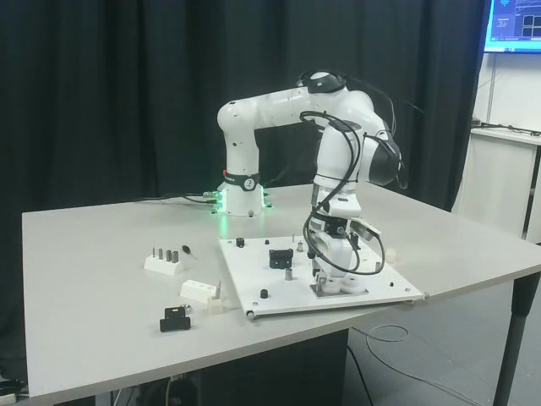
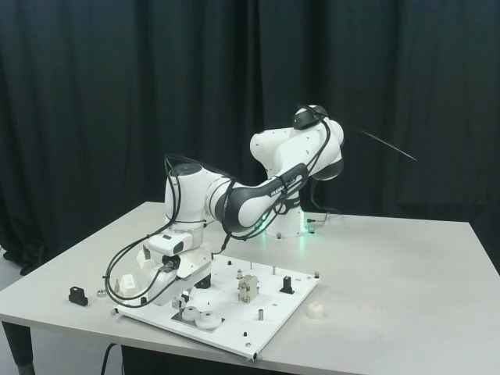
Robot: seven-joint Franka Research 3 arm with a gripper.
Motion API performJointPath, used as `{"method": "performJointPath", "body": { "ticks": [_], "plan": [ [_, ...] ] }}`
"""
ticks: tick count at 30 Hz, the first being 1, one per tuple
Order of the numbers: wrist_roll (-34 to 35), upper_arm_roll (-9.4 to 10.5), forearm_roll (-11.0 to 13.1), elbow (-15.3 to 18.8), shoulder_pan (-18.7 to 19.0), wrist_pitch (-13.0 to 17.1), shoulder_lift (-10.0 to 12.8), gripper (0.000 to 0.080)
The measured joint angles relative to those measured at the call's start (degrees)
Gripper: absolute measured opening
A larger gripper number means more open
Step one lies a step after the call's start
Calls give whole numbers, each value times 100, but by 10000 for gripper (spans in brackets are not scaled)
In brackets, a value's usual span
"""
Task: Insert small gear.
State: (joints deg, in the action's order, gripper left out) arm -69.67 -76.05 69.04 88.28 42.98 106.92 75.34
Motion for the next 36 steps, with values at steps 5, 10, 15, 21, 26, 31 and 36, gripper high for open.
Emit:
{"method": "performJointPath", "body": {
  "ticks": [5,10,15,21,26,31,36],
  "plan": [
    [-34,2,-4,-1,-2,1,0,193],
    [-55,3,-5,-6,-10,1,0,193],
    [-94,7,-5,-19,-25,1,0,193],
    [-136,39,-4,-59,-66,3,0,193],
    [-178,41,-1,-64,-72,1,-1,193],
    [-179,41,-1,-64,-73,-4,-4,193],
    [-179,40,-1,-64,-74,-11,-6,193]
  ]
}}
